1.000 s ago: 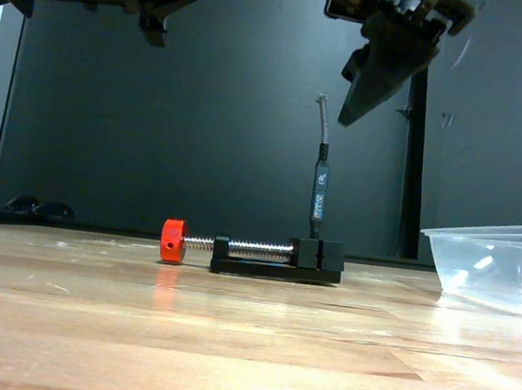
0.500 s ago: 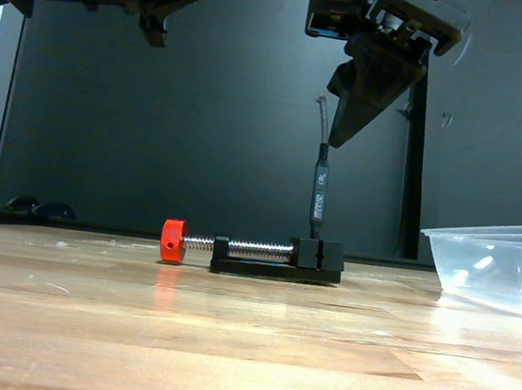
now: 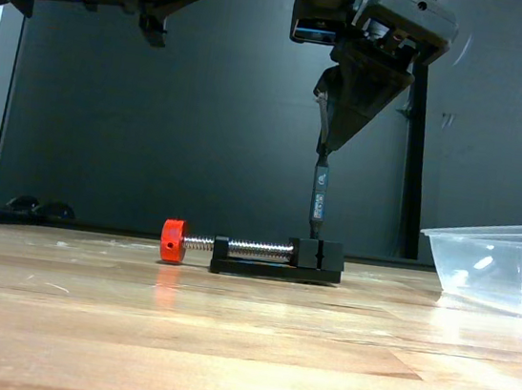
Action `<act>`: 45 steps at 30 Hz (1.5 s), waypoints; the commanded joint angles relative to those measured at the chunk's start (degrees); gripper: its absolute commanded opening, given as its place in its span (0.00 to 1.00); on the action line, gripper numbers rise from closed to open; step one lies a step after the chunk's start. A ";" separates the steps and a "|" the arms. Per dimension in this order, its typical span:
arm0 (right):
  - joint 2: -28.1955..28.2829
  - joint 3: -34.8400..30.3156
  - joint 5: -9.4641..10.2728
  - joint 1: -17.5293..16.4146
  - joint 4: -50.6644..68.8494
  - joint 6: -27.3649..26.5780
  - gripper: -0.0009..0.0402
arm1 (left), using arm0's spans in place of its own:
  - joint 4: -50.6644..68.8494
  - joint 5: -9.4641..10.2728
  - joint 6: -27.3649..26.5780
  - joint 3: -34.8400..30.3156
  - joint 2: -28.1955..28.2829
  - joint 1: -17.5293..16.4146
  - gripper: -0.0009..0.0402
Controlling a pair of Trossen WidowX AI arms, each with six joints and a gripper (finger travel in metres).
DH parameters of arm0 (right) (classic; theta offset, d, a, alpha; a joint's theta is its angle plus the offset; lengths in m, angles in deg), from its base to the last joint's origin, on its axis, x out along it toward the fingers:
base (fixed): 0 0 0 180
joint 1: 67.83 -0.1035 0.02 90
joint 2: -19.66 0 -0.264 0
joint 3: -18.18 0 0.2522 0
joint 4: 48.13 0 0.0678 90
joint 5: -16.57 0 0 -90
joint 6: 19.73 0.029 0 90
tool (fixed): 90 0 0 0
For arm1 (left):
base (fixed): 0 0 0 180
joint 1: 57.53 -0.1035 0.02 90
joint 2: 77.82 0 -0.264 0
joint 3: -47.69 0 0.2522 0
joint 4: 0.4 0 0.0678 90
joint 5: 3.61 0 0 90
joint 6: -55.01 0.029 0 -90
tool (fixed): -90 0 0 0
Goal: Remove the USB-C connector from taskboard and place in the container
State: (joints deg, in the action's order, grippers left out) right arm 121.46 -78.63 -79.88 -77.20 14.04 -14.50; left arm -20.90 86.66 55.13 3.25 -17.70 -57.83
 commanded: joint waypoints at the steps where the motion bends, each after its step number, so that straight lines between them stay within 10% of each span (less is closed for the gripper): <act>1: 0.96 -0.15 -0.02 -0.13 0.26 0.09 0.41 | 0.00 -0.02 0.00 -0.02 0.00 0.00 0.02; 16: 3.72 -1.05 0.04 -0.15 0.07 0.04 0.39 | 0.09 -0.02 0.00 -0.02 0.00 0.00 0.02; 45: 3.69 -0.96 0.26 -0.04 -0.57 0.07 0.03 | 1.18 -0.02 0.00 -0.02 0.00 0.00 0.02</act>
State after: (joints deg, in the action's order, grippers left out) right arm 125.18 -79.63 -79.49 -77.26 13.53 -14.48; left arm -19.72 86.66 55.13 3.23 -17.70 -57.83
